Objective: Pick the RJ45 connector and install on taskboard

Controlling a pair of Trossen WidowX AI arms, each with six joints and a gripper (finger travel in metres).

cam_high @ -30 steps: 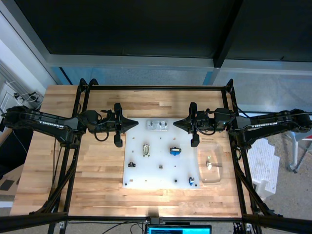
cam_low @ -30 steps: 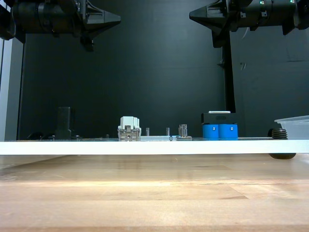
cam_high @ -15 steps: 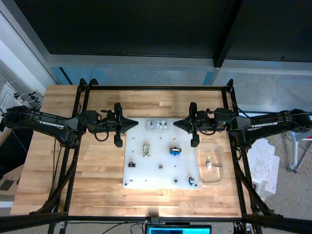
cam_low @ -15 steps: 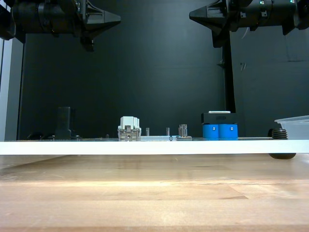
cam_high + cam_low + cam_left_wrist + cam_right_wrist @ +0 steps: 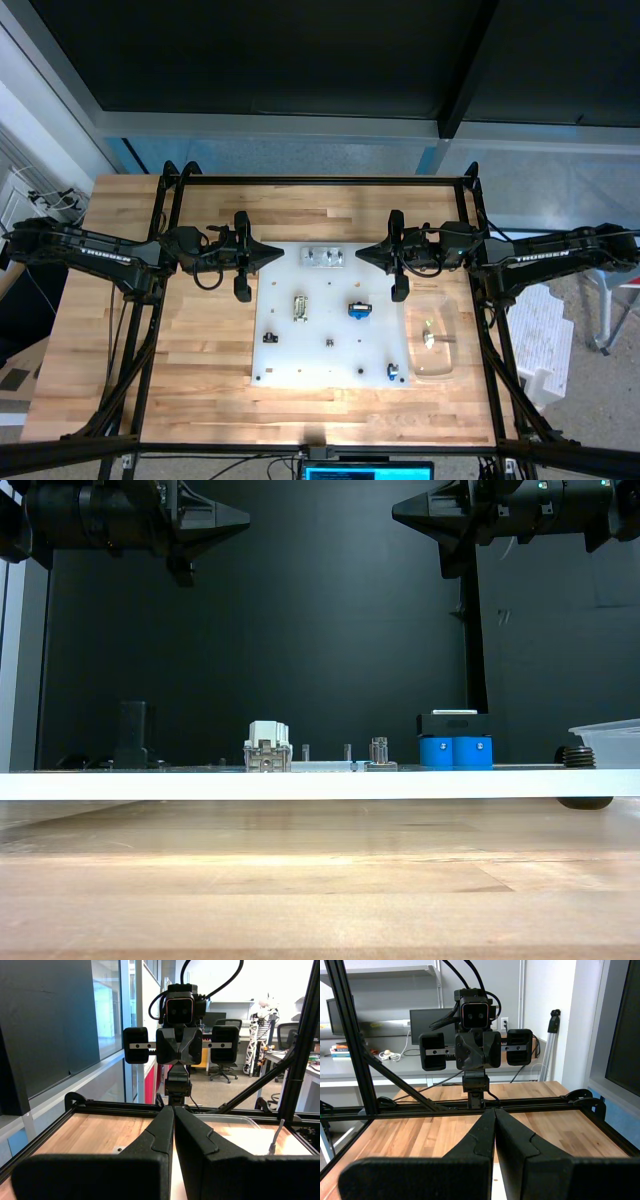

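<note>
At the near edge the wooden table (image 5: pixel 200 400) carries the white board (image 5: pixel 300 365). At the board's near right corner sits the small blue jack (image 5: pixel 395 373). Its top shows pale with a touch of grey, too small to tell whether the connector is seated in it.

Just beside that corner, on the right, lies the clear tray (image 5: pixel 450 368) with the white block (image 5: pixel 428 338) inside. A thin faint line runs off the block to the right (possibly cable, I cannot tell). So the connector's place is not settled by either view from the table.

Further back on the board stand a pale grey housing (image 5: pixel 299 308) and a blue part (image 5: pixel 359 309).

Beyond them both arms hang level, high above the board's far edge, facing each other and well apart. The left gripper (image 5: pixel 278 256) has its jaws pressed together on nothing, as its wrist camera shows (image 5: pixel 173 1108). The right gripper (image 5: pixel 360 254) is the same — jaws together, nothing between them (image 5: pixel 495 1110).
</note>
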